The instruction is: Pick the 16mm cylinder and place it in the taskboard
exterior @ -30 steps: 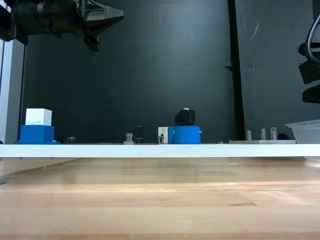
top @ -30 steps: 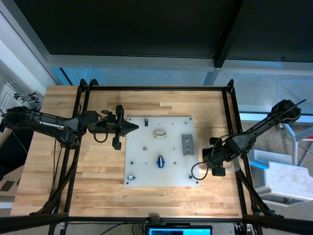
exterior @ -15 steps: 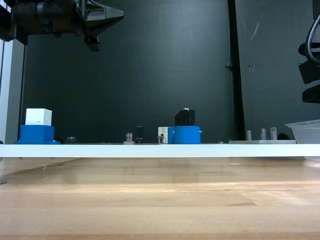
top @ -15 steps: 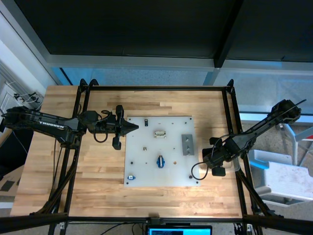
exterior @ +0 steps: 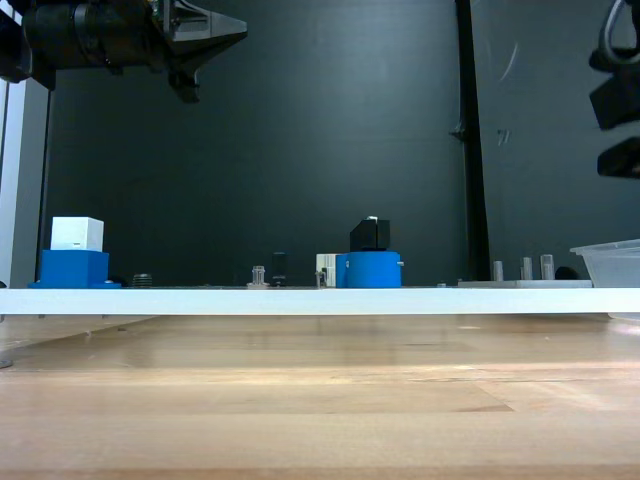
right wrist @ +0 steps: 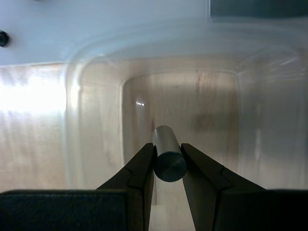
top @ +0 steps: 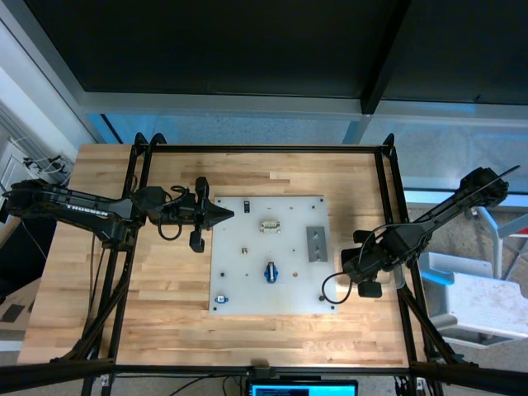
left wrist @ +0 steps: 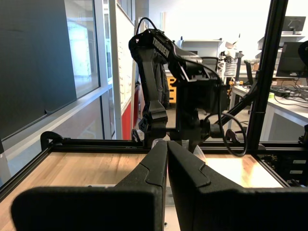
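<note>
The 16mm cylinder (right wrist: 168,161), a short grey metal peg, is clamped between the fingers of my right gripper (right wrist: 167,150), held above the floor of a clear plastic tray (right wrist: 72,120). In the high view the right gripper (top: 356,276) hangs just off the right edge of the white taskboard (top: 247,280). My left gripper (top: 221,213) is shut on nothing and hovers high over the board's left edge, its two fingers (left wrist: 154,163) pressed together. The board's edge (exterior: 300,300) runs level across the low view.
On the board stand a grey block (top: 316,243) with pegs, a blue upright part (top: 271,271), a pale connector (top: 269,224) and a small blue part with a white cap (top: 220,299). A black frame rail (top: 396,214) runs along the right side. Bare wooden tabletop (top: 165,297) surrounds the board.
In the low view my right gripper has risen a little, carrying the cylinder up from the tray. The left arm has not moved.
</note>
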You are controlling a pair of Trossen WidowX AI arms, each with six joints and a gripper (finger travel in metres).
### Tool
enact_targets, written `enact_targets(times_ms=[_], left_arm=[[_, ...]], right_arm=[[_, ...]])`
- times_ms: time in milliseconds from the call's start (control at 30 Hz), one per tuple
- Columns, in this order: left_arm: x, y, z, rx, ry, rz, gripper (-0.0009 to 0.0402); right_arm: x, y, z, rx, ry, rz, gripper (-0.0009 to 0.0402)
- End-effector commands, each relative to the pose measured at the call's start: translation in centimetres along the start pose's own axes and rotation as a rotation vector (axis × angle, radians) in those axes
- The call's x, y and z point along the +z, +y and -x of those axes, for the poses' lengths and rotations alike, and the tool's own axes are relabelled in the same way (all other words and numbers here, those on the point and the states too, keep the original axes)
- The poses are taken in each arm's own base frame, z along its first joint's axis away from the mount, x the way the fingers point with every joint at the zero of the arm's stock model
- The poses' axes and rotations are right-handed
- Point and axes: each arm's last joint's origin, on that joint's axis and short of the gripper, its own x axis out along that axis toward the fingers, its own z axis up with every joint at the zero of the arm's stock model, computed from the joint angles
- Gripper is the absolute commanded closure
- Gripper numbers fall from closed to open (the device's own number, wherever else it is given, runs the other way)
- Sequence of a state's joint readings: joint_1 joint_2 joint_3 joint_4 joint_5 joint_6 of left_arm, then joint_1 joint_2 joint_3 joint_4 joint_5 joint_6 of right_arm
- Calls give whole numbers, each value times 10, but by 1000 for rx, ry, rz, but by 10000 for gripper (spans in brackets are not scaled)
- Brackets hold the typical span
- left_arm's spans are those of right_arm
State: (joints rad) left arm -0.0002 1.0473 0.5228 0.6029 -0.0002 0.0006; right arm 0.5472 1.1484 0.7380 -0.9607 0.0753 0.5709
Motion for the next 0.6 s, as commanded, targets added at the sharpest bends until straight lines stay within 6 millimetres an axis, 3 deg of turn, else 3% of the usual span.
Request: enact_targets(times_ms=[33, 333, 600], left_arm=[[0, 0, 0, 0, 0, 0, 393], [0, 0, 0, 0, 0, 0, 393], [0, 0, 0, 0, 0, 0, 393]], right_arm=[[3, 1, 12, 4, -10, 1, 381], [12, 4, 39, 15, -32, 7, 381], [16, 3, 47, 13, -47, -4, 381]])
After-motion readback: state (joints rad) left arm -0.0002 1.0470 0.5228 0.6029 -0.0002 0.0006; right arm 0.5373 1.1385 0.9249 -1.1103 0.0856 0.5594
